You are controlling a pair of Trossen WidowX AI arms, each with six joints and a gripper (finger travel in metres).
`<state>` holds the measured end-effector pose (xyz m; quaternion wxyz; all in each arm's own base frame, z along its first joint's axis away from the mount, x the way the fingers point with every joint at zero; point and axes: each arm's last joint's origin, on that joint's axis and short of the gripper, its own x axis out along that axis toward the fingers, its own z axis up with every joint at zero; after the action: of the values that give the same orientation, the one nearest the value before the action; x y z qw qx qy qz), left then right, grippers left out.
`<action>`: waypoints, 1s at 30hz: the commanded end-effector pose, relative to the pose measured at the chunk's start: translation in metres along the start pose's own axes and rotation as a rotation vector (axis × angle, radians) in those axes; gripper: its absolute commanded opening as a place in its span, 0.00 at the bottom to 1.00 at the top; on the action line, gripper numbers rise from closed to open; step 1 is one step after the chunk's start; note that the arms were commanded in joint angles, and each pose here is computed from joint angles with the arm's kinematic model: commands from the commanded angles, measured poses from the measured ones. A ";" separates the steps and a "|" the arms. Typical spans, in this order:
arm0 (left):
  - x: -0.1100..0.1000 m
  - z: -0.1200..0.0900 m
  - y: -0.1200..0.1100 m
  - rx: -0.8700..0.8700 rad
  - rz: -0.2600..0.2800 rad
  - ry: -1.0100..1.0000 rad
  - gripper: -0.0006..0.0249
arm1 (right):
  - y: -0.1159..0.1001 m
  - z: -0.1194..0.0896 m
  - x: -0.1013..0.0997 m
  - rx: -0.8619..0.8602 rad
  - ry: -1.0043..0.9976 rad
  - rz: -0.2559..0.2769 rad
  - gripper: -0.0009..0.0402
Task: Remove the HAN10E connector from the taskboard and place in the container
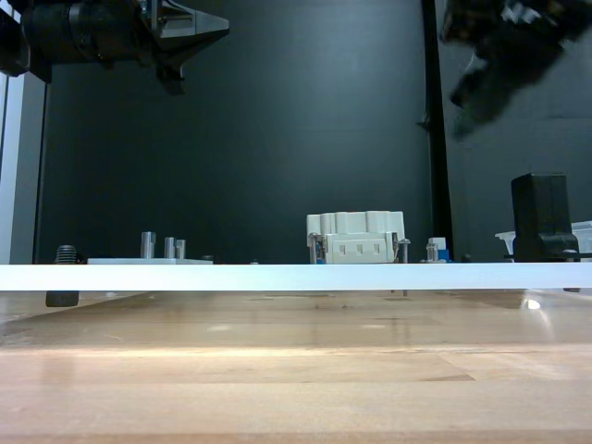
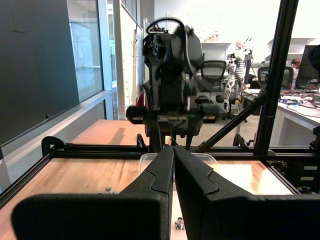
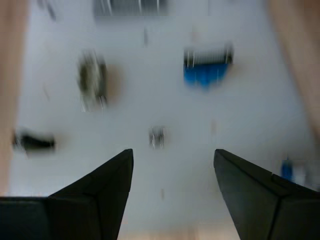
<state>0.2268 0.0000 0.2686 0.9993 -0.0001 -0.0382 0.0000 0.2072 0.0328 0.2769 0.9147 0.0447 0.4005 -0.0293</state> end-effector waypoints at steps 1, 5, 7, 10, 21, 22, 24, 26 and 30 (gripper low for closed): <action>0.000 0.000 0.000 0.000 0.000 0.000 0.03 | 0.001 0.012 -0.002 -0.019 -0.128 0.012 0.49; 0.000 0.000 0.000 0.000 0.000 0.000 0.02 | -0.002 0.023 0.002 -0.040 -0.285 0.018 0.41; 0.000 0.000 0.000 0.000 0.000 0.000 0.02 | -0.007 0.028 0.003 -0.040 -0.359 0.015 0.37; 0.000 0.000 0.000 0.000 0.000 0.000 0.02 | -0.015 0.035 0.004 -0.021 -0.461 -0.005 0.29; 0.000 0.000 0.000 0.000 0.000 0.000 0.03 | -0.027 0.042 0.006 -0.060 -0.730 0.072 0.01; 0.000 0.000 0.000 0.000 0.000 0.000 0.02 | -0.027 0.042 0.006 -0.055 -0.751 0.072 0.03; 0.000 0.000 0.000 0.000 0.000 0.000 0.02 | -0.029 0.041 0.007 -0.044 -0.789 0.077 0.04; 0.000 0.000 0.000 0.000 0.000 0.000 0.03 | -0.030 0.041 0.007 -0.040 -0.816 0.083 0.03; 0.000 0.000 0.000 0.000 0.000 0.000 0.02 | -0.030 0.040 0.007 -0.051 -0.844 0.109 0.02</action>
<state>0.2268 0.0000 0.2686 0.9993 0.0001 -0.0382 0.0000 0.2384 -0.0011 0.2973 0.9996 0.0271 -0.0079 0.0069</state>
